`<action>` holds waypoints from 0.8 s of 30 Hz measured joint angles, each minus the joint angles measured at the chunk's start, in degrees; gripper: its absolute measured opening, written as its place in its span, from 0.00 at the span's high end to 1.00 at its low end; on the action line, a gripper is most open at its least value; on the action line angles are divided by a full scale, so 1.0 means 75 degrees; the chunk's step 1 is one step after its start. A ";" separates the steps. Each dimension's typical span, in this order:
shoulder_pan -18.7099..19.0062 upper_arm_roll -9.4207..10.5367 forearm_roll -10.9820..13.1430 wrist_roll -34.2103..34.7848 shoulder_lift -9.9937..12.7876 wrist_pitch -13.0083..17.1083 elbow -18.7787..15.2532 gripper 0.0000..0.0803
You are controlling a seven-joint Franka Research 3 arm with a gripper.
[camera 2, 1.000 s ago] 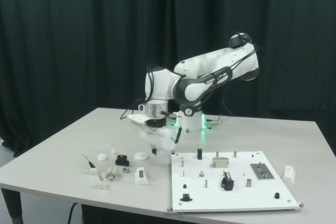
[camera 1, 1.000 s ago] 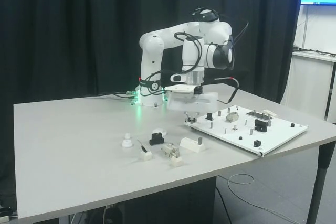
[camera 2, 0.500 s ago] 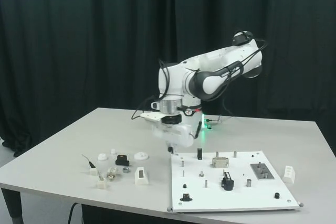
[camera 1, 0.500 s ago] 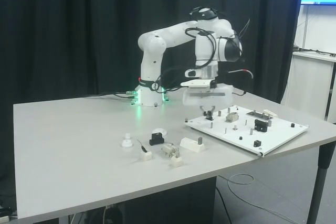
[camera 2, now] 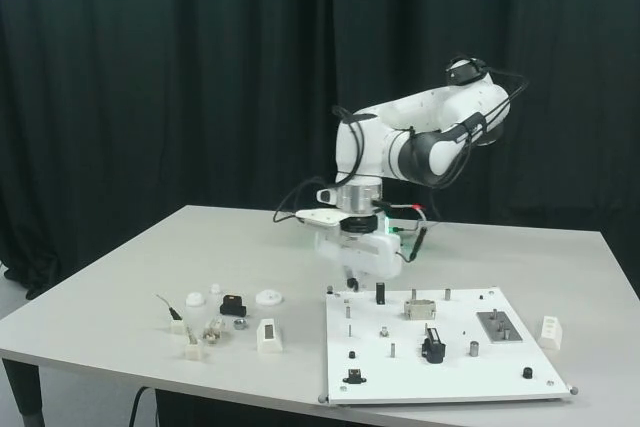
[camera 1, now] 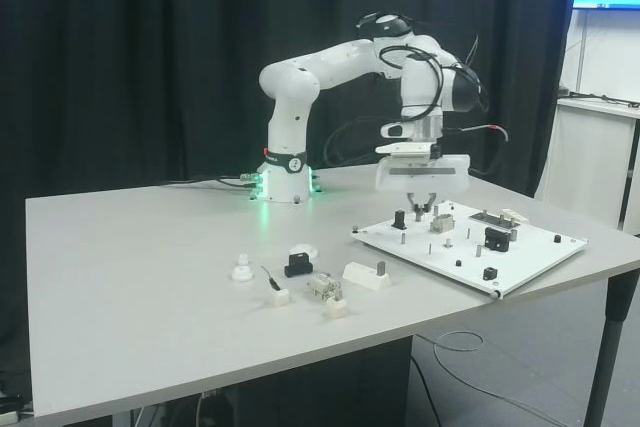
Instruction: Insert BNC.
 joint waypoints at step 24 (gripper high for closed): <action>-0.0011 0.0646 -0.0016 0.1469 0.0001 0.0733 0.0933 0.85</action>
